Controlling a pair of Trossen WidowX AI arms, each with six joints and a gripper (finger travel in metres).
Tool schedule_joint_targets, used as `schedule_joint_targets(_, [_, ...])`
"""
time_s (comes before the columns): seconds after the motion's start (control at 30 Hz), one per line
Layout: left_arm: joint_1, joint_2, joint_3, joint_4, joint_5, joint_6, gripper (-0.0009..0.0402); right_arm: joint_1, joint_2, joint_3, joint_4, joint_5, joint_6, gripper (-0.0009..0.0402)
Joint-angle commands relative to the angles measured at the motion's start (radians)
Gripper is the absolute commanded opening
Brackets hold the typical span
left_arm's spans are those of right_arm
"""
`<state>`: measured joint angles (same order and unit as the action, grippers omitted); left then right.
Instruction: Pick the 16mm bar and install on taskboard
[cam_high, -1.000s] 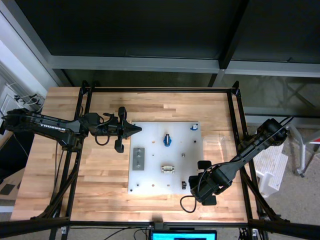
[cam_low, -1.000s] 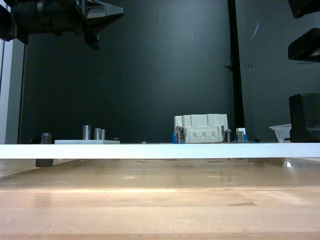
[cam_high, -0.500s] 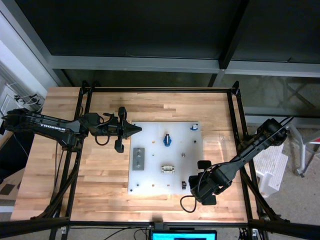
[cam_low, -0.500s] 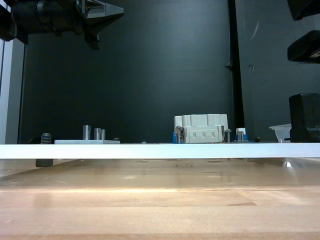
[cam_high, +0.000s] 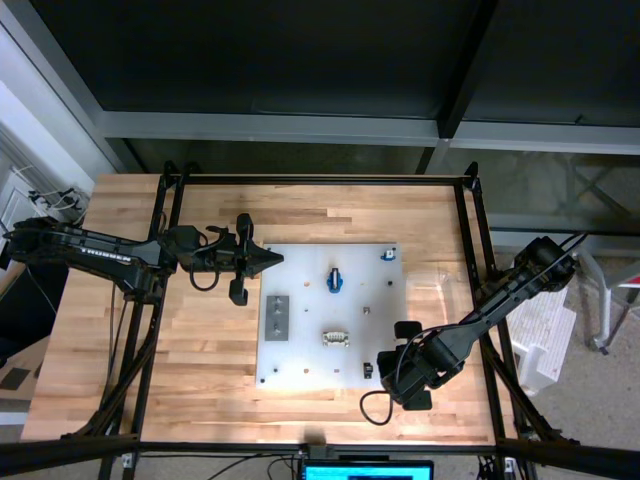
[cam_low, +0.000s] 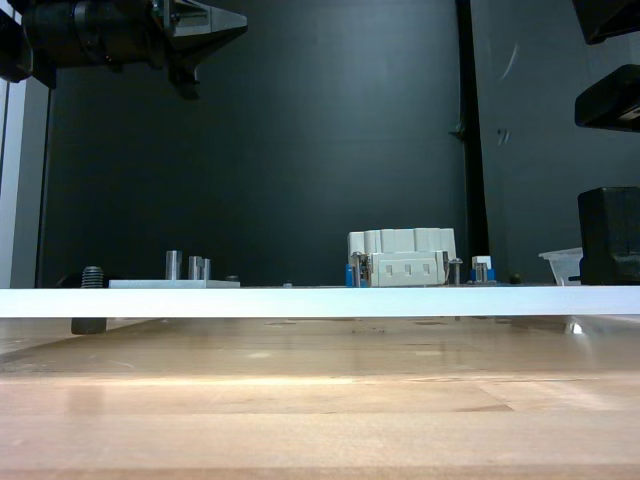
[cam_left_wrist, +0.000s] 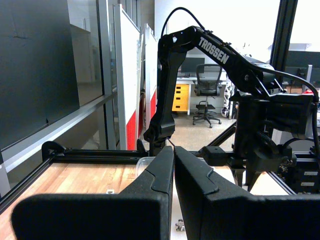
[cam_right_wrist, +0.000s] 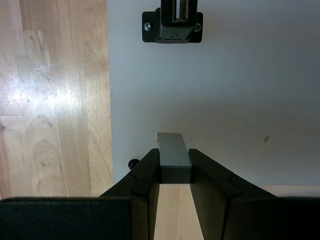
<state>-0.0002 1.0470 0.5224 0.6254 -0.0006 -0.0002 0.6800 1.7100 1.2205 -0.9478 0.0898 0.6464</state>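
1. 16mm bar (cam_right_wrist: 175, 156) was held in the right gripper (cam_right_wrist: 175, 167), clamped between its two fingers (cam_right_wrist: 148, 172), which were closed onto its sides.
2. Its free end pointed at the white taskboard (cam_right_wrist: 225, 90), near the board's edge with the wooden table (cam_right_wrist: 55, 100). I could not tell if the end touched the board.
3. Beyond the bar, a black mount (cam_right_wrist: 172, 25) sat on the board.
4. In the high view I saw the right gripper at the board's near right corner, well apart from the grey block (cam_high: 275, 317) with pegs.
5. The left gripper (cam_left_wrist: 173, 150) had its fingers pressed together, with nothing between them.
6. It hovered high above the board's far left corner.
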Motion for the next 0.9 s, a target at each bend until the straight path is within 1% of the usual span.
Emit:
schedule_joint_targets(0.03, [0.000, 0.000, 0.000, 0.000, 0.000, 0.000, 0.0000, 0.000, 0.001, -0.001, 0.001, -0.001, 0.000, 0.0007])
schedule_joint_targets(0.9, [0.000, 0.000, 0.000, 0.000, 0.000, 0.000, 0.0000, 0.000, 0.001, -0.001, 0.011, -0.002, 0.001, 0.0007])
